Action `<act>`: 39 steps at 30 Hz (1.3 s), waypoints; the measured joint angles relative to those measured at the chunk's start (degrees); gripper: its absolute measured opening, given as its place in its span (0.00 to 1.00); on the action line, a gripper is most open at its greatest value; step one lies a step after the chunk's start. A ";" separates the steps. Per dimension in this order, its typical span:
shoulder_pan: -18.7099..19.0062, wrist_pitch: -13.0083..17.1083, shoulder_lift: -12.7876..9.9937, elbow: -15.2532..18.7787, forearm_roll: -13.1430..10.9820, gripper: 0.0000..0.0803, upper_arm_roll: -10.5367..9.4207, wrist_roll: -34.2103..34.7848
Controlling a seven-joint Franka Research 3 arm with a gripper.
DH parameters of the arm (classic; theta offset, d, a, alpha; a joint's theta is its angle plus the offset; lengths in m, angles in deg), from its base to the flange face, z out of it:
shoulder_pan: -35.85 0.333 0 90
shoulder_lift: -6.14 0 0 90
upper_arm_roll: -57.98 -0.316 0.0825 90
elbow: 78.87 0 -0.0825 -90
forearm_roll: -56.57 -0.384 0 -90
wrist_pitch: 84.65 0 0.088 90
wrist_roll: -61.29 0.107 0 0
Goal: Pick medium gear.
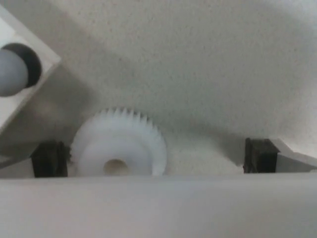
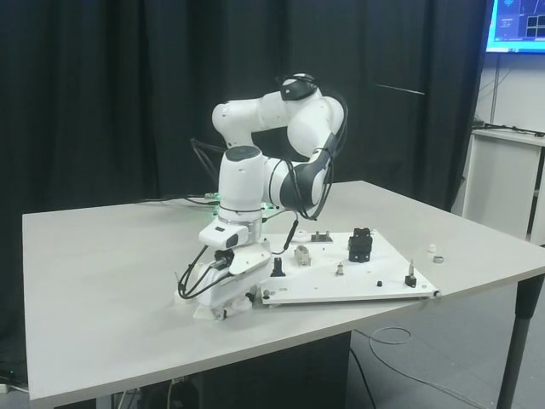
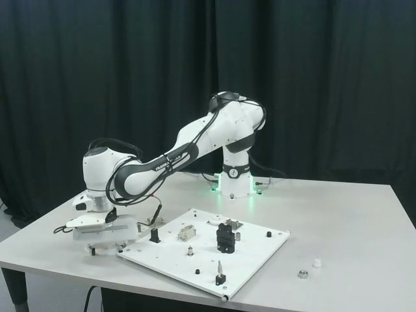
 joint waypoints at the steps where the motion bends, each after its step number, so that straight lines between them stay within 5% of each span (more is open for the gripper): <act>1: -0.03 0.11 0.04 0.00 0.03 1.00 -0.05 0.00; 11: -0.03 -0.12 0.69 0.00 0.03 1.00 -0.25 0.00; 12: -0.03 -0.15 0.79 0.00 0.03 0.86 -0.25 0.00; 16: -0.02 -0.21 1.07 0.00 -0.01 0.86 -0.25 0.04; 17: -0.02 -0.22 1.11 0.00 -0.02 0.65 -0.25 0.05; 24: -0.04 -0.24 1.18 0.00 -0.06 0.65 -0.26 0.06; 25: -0.04 -0.24 1.18 0.00 -0.06 0.48 -0.26 0.06; 39: 0.14 -1.45 1.67 0.01 0.02 0.49 0.39 1.10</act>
